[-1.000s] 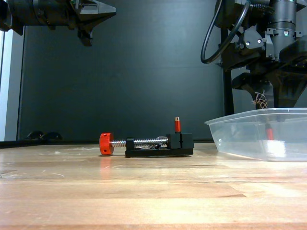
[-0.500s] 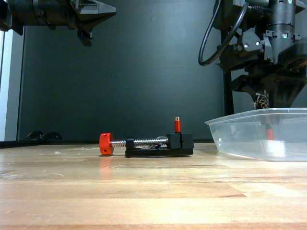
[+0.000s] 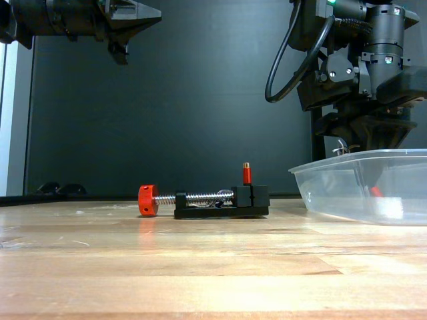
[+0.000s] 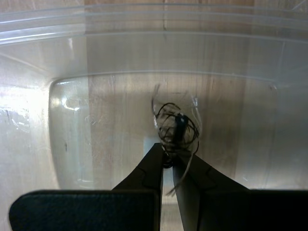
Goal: Pick the rca connector and install on the hub
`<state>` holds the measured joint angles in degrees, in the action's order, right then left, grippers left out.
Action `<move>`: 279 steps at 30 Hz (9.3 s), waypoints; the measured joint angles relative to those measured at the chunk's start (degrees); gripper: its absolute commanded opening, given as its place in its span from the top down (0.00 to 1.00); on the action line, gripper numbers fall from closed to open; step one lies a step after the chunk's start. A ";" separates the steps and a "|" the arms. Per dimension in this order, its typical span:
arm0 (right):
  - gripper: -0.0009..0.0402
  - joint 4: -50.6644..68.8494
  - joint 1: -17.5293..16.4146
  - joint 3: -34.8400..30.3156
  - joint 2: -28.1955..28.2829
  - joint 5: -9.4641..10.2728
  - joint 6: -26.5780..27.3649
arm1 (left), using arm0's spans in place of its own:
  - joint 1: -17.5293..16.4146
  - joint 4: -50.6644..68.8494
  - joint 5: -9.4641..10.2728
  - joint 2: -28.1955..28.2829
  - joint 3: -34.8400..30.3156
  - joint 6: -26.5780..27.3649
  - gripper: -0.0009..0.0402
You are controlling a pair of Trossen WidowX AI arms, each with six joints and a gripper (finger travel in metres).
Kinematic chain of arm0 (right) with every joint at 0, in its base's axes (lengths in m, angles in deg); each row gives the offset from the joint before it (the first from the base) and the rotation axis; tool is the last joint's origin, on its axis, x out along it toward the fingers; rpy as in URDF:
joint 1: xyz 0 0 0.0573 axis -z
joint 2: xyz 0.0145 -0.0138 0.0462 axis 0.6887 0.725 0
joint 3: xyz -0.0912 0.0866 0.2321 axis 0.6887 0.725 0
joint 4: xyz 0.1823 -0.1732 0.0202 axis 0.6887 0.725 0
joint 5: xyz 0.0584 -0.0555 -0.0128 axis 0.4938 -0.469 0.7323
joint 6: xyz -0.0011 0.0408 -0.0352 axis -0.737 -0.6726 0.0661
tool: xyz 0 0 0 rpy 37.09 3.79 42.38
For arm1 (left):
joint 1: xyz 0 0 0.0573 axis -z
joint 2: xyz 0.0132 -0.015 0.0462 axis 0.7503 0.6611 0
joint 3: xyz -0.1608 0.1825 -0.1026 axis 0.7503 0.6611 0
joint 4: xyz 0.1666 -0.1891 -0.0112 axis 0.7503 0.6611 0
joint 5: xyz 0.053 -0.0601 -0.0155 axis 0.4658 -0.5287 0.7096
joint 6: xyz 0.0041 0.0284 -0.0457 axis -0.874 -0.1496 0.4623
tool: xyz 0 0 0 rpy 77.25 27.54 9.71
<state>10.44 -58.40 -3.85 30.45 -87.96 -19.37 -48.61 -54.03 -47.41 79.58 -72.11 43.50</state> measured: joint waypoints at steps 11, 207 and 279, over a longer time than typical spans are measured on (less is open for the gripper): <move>0.98 -0.02 -0.02 0.00 0.00 -0.11 -0.79 | 0.00 0.00 0.00 0.00 0.00 0.02 0.98; 0.98 -28.26 2.51 -4.46 1.57 -7.41 5.66 | 0.00 0.02 -0.02 0.02 0.00 0.02 0.98; 0.98 -35.36 2.51 -0.31 3.93 -6.16 6.10 | 0.00 0.00 -0.02 0.02 0.00 0.02 0.98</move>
<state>-24.93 -55.89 -4.15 34.38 -94.12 -13.27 -48.61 -54.03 -47.43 79.60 -72.11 43.52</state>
